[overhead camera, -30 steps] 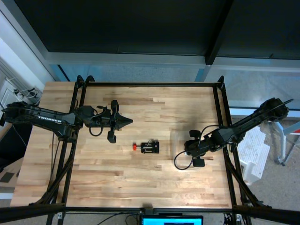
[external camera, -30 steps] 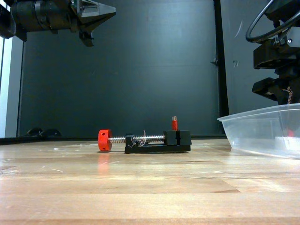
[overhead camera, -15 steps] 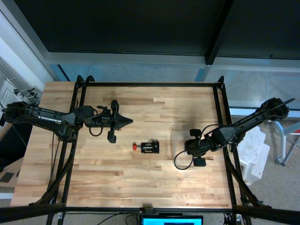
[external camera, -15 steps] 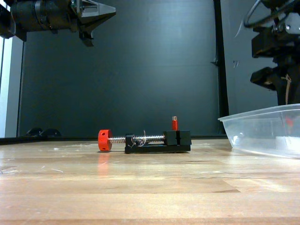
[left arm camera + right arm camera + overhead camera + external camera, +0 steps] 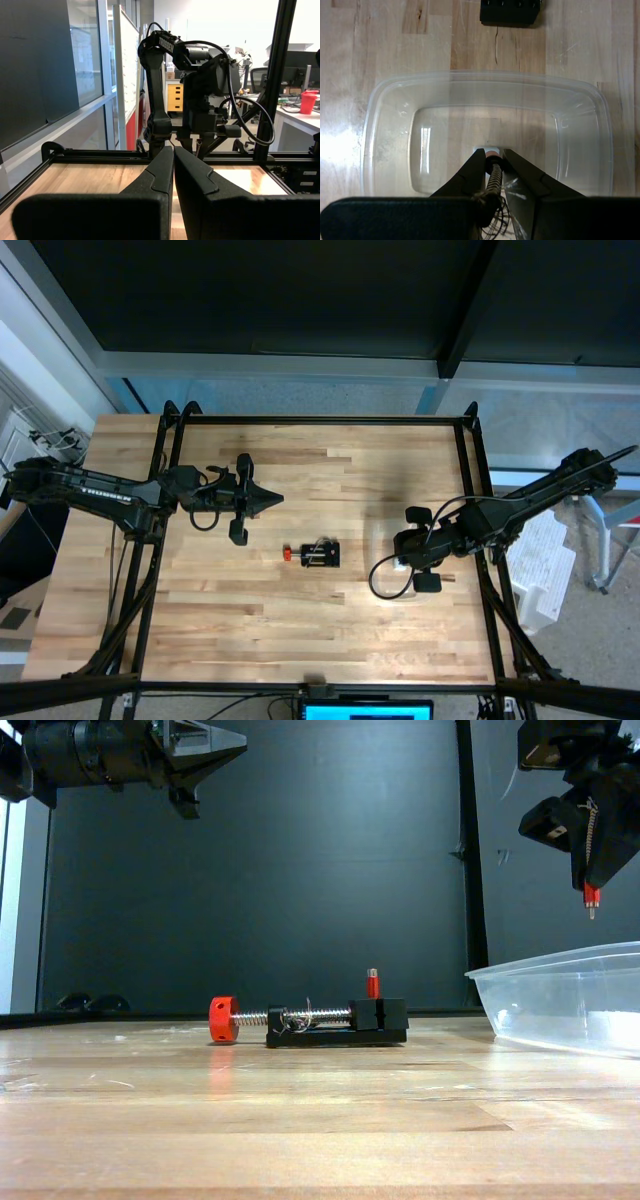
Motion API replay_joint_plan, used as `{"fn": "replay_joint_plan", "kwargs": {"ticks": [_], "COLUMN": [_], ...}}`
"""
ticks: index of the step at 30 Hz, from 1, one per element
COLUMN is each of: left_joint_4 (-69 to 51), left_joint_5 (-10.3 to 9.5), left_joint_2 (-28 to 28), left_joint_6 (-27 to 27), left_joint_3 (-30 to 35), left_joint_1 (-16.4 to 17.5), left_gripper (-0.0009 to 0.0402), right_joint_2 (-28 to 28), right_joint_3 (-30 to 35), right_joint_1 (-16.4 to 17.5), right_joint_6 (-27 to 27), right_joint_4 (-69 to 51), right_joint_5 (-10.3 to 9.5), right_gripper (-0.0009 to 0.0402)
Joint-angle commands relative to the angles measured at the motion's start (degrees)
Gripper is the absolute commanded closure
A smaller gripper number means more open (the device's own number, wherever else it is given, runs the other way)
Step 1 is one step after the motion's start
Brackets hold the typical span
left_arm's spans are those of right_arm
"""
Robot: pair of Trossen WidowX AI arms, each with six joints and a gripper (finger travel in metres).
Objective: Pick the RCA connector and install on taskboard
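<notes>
— Where is the tiny silvery plug with the red tip?
— The right hand pinches it, up above the clear plastic tray.
— And the small black block with the red knob?
— On the wooden desk, well apart. The left hand hangs high, fingers pressed together.

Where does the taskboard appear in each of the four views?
High view: the taskboard lies mid-table, between the left gripper and the right gripper.
Low view: on the table, left of the clear tray.
Left wrist view: not in it.
Right wrist view: beyond the tray's far rim; the right gripper holds the RCA connector above the tray.
Shared landmark: the clear tray.
</notes>
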Motion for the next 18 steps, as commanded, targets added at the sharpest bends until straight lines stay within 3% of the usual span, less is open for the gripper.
{"fn": "replay_joint_plan", "kwargs": {"ticks": [1,18], "left_joint_4": [0.0,0.0], "left_joint_5": [0.00,0.00], "left_joint_2": [0.0,0.0], "left_joint_6": [0.0,0.0], "left_joint_3": [0.0,0.0], "left_joint_1": [0.0,0.0], "left_gripper": [0.0393,0.0393], "right_joint_2": [0.5,13.3], "right_joint_3": [0.7,14.9], "right_joint_1": [-0.1,-7.5], "right_joint_6": [0.0,-5.6], "right_joint_4": [-0.1,-1.0], "right_joint_5": [0.00,-0.04], "right_gripper": [0.0393,0.0393]}}
